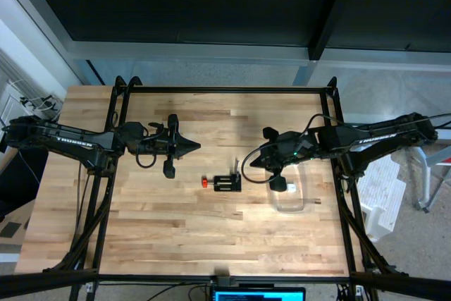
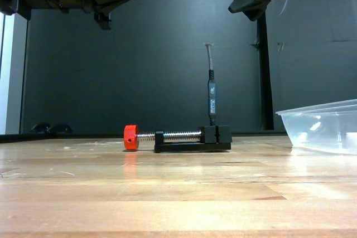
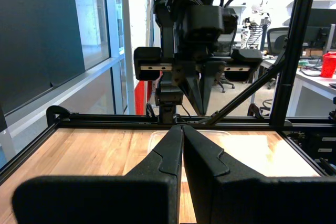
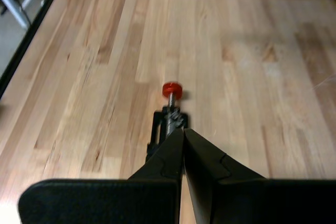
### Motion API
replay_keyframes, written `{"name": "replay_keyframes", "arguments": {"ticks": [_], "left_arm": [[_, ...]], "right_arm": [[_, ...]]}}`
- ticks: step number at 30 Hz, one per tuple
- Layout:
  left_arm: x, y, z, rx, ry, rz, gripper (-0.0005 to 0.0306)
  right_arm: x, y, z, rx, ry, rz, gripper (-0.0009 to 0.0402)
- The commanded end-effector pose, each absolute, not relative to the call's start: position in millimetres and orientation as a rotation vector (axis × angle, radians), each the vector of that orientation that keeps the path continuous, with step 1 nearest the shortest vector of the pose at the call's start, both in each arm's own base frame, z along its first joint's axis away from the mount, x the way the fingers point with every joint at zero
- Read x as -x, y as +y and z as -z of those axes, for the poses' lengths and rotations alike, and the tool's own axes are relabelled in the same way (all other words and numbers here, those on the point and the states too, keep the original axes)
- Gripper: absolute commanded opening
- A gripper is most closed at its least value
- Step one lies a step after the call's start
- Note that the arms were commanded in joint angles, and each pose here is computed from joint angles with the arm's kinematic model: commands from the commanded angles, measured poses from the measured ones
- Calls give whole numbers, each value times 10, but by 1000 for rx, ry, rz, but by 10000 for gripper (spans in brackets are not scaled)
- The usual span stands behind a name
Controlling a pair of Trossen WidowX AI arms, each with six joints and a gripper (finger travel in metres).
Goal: Remove the USB-C connector from taskboard and place in the container
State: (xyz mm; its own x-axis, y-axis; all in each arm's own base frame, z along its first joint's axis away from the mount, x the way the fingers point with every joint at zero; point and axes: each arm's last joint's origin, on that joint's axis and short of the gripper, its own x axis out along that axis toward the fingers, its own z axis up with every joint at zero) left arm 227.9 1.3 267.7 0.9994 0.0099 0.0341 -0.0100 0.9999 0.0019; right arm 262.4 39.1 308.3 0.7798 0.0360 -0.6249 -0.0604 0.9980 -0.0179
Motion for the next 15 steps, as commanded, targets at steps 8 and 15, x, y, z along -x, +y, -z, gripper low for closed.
{"name": "replay_keyframes", "arguments": {"ticks": [8, 15], "left_arm": [[-2280, 13, -2676, -2, -34, -10, 0], [-2279, 13, -2677, -2, -35, -10, 0]], "right_arm": [[-2860, 463, -2980, 41, 841, -46, 3], [-3005, 494, -2896, 28, 930, -30, 51]]}}
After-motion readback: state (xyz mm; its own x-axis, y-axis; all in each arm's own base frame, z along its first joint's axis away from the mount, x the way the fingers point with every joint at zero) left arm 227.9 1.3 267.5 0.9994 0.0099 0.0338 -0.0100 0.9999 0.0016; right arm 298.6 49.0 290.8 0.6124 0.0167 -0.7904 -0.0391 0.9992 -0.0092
